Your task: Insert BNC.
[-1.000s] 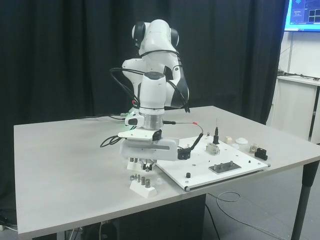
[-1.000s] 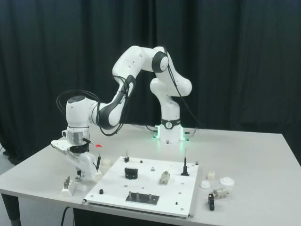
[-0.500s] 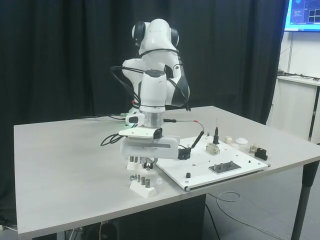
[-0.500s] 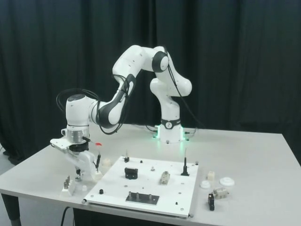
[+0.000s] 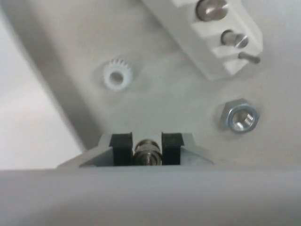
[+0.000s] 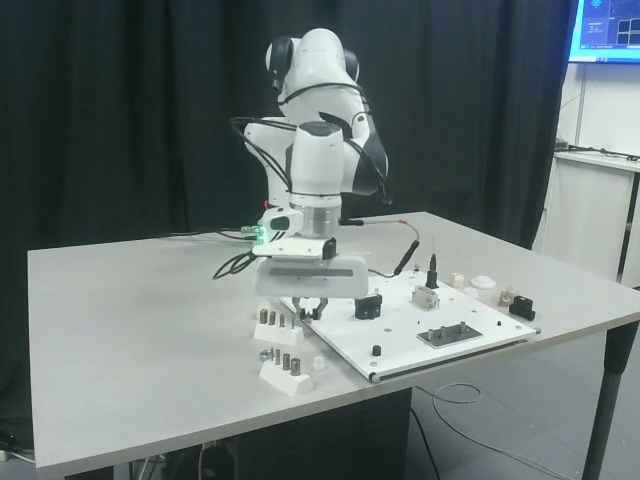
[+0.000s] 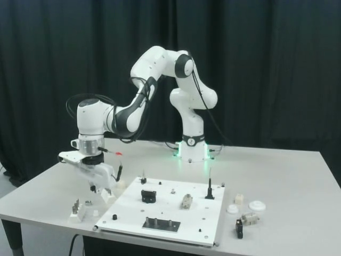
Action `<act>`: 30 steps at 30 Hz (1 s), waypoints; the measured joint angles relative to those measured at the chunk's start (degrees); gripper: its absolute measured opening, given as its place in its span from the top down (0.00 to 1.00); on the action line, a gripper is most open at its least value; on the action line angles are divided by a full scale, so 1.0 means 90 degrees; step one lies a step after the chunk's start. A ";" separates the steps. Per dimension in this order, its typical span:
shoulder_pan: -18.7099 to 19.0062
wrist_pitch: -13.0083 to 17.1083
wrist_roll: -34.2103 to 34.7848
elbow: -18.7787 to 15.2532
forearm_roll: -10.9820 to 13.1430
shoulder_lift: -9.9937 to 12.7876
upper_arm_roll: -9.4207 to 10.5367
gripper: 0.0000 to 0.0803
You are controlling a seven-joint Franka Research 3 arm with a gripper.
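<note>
My gripper point(image 5: 147, 151) is shut on a small ribbed metal connector point(image 5: 147, 155), the BNC, held between the two black pads point(image 5: 121, 148). In the first room view the gripper point(image 6: 305, 311) hangs above the table, between the white peg holders point(image 6: 284, 368) and the near left edge of the white assembly board point(image 6: 420, 325). The second room view shows the gripper point(image 7: 97, 188) clear of the table, just left of the board point(image 7: 165, 209). The connector itself is too small to make out in the room views.
Below the gripper lie a small white gear point(image 5: 114, 77), a metal nut point(image 5: 241, 116) and a white holder with metal pegs point(image 5: 221, 33). On the board stand a black block point(image 6: 367, 305), a tall black post point(image 6: 433, 268) and a grey plate point(image 6: 450, 334). Loose small parts point(image 7: 248, 213) lie right of the board.
The arm has risen and swung towards the board. The gripper has lifted off the white peg holders with the connector in it.
</note>
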 joint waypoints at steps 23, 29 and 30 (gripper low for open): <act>0.0578 -0.0238 -0.0833 -0.0980 -0.0095 -0.0889 -0.0004 0.84; 0.0807 -0.0080 -0.0833 -0.1318 -0.0138 -0.1111 -0.0004 0.84; 0.0838 -0.0046 -0.0833 -0.1365 -0.0139 -0.1139 -0.0004 0.84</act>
